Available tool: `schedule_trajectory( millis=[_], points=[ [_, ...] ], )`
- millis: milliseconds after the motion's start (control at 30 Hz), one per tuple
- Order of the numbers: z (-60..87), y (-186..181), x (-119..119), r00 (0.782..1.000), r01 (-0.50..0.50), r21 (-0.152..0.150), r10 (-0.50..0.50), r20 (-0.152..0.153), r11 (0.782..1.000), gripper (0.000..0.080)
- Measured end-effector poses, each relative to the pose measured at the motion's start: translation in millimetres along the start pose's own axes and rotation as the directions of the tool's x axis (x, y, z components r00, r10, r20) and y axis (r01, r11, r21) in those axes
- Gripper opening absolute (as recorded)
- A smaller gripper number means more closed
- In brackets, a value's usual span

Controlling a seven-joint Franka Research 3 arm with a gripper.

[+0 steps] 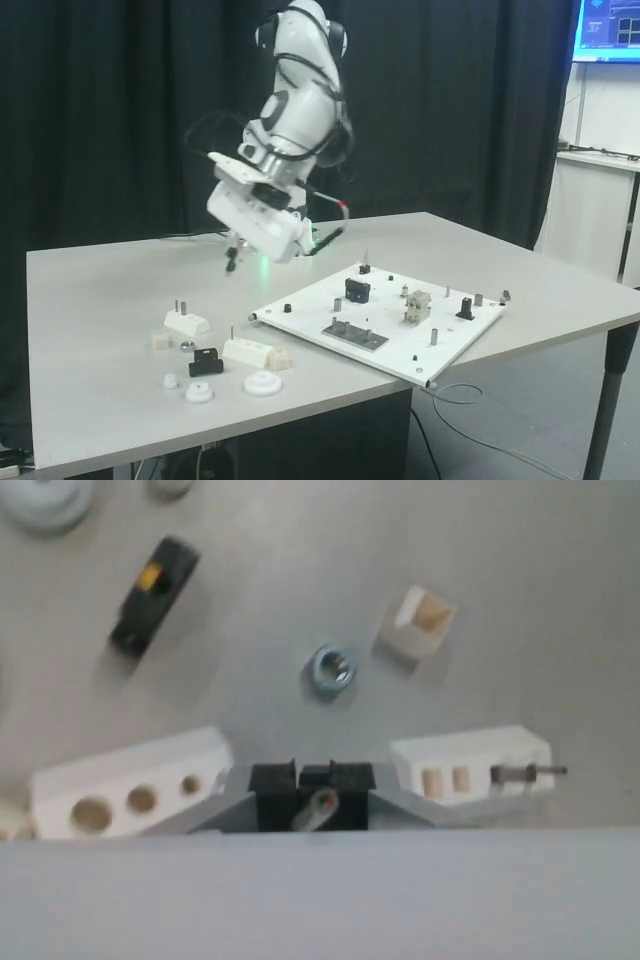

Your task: Place USB.

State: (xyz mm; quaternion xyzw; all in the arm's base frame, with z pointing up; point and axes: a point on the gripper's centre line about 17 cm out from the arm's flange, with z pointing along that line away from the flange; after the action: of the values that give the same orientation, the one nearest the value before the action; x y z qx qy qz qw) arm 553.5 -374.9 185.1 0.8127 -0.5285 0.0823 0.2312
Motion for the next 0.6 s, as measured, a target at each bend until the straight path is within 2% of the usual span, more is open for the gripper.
schedule_trajectory(
  millis=[233, 400, 600],
  points=[
    [26.7, 23.1, 18.4, 0.998, -0.060, 0.045, 0.060, 0.000, 0.997, 0.0065],
    [41.8, 37.1, 27.2, 0.992, -0.123, 0.069, 0.122, 0.011, 0.990, 0.0065],
    [59.6, 53.7, 35.6, 0.983, -0.185, 0.075, 0.184, 0.024, 0.980, 0.0065]
  ],
)
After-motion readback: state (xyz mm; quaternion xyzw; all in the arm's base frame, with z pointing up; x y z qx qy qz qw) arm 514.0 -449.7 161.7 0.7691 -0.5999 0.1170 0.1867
